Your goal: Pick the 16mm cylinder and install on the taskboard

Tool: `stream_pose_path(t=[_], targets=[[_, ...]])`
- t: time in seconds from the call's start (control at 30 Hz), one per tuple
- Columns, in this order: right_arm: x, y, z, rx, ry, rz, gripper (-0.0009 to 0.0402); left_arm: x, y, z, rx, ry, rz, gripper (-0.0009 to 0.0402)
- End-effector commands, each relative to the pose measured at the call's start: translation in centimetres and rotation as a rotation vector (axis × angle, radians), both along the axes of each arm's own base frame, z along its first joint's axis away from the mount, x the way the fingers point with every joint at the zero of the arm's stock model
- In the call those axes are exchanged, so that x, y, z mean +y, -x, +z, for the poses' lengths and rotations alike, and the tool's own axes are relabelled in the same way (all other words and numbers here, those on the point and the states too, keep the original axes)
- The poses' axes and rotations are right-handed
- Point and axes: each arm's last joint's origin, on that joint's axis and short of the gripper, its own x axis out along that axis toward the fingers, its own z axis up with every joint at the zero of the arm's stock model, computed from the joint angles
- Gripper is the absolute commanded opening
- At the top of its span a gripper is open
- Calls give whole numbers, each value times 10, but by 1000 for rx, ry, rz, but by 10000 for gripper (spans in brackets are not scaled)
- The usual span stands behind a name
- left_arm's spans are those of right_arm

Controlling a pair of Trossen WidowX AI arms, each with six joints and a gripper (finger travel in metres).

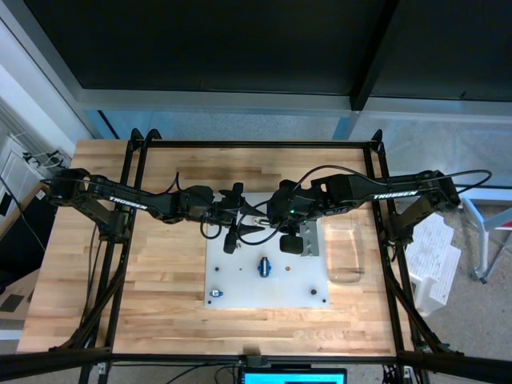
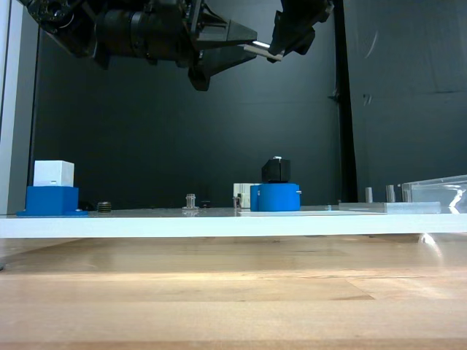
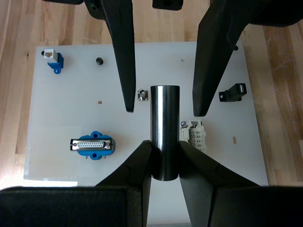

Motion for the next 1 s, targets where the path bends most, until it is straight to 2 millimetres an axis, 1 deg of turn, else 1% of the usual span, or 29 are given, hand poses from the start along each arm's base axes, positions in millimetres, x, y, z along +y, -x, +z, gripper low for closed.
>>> stream_pose_path(t=[0.03,0.3,0.83,0.9,1.0], targets=[[0,0,0,0,2,2,0,0,0,0,-3,-1,2,150],[0,0,0,-1,1,2,0,0,0,1,-7,-3,6,113],[0,0,0,-6,-2,-4,1,0,0,1,-7,-3,5,25],[0,0,0,-6,5,-9,7,0,0,1,-7,-3,5,14],[0,0,0,-6,4,-10,26,0,0,1,-8,-3,5,-2]])
